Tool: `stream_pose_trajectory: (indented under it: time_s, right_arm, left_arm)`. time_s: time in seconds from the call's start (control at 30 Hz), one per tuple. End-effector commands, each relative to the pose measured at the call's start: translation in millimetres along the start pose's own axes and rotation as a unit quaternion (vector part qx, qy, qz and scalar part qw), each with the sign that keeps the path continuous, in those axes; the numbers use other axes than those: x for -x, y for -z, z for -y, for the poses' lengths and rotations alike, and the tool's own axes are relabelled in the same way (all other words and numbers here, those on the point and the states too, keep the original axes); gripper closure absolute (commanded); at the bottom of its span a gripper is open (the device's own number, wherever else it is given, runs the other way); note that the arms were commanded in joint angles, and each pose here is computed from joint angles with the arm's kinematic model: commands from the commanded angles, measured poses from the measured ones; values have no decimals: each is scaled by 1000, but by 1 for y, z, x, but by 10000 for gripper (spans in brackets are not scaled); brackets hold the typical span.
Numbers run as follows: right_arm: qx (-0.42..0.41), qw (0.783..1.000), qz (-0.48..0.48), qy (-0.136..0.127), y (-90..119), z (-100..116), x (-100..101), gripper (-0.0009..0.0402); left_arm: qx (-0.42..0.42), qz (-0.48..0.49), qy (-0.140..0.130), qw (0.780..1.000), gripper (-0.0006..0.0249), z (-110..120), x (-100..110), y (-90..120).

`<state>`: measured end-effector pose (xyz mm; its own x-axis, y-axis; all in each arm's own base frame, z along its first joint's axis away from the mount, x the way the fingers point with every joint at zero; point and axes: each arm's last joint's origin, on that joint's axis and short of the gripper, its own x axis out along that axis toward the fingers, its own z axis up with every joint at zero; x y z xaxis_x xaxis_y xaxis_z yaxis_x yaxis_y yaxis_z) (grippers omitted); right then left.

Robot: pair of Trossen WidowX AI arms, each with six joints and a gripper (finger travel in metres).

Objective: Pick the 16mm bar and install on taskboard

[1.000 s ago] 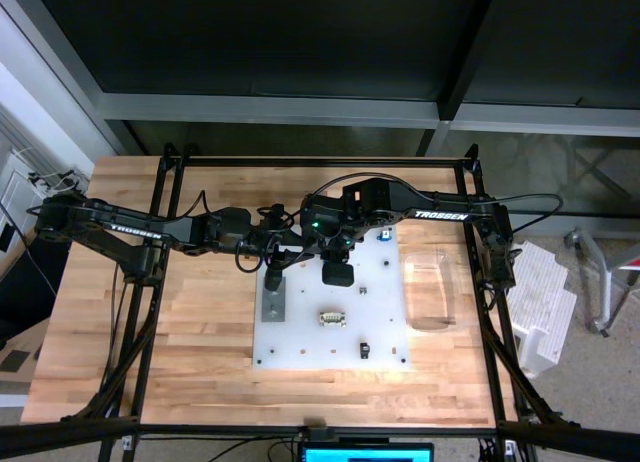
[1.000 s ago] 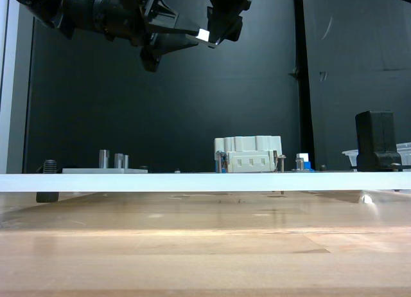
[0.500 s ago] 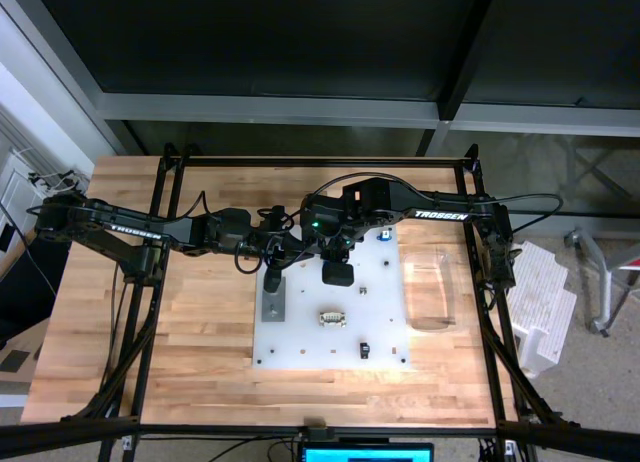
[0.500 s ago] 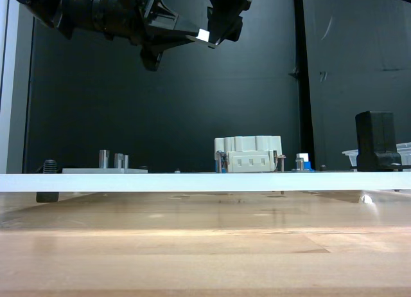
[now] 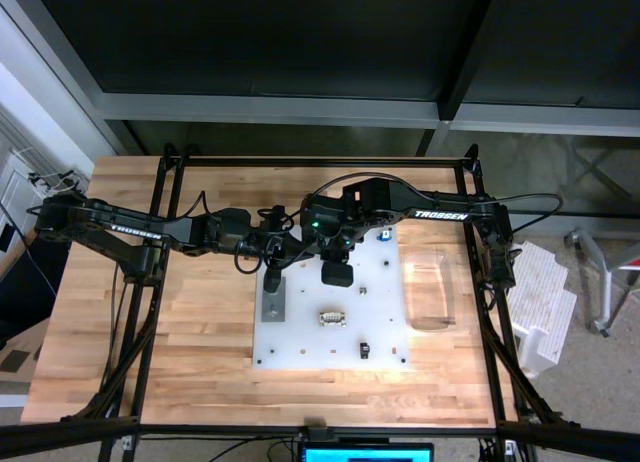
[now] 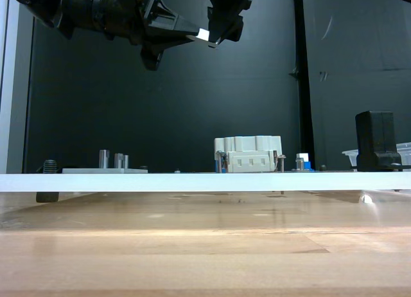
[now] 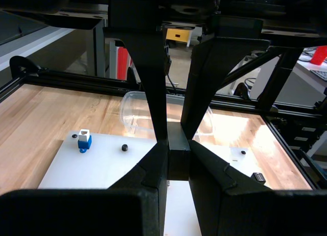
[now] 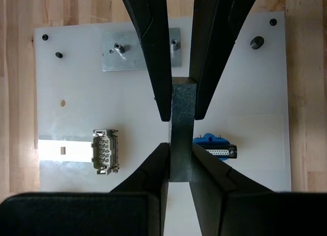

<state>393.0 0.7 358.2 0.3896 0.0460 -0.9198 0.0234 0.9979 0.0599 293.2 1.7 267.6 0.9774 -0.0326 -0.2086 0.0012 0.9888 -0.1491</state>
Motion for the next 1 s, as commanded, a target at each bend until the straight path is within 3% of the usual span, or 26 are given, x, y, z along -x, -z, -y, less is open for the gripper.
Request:
stream_pose_trajectory:
  time_s: [0.03,0.33,0.5,0.7,1.0]
  right_arm:
    - [-1,1000,1,1,0,0,0,330]
    - [0,1000,5,1,1,0,4,293]
    - [1,1000,23,2,5,0,20,250]
    - [3,999,44,27,14,0,39,208]
    - [4,990,141,23,35,1,51,188]
  left_arm:
    - [0,0,3,1000,242,0,0,0]
    - [0,0,3,1000,243,0,0,0]
    - [0,0,3,1000,243,0,0,0]
    - [0,2,3,1000,243,0,0,0]
    - [2,19,4,1000,243,0,0,-4]
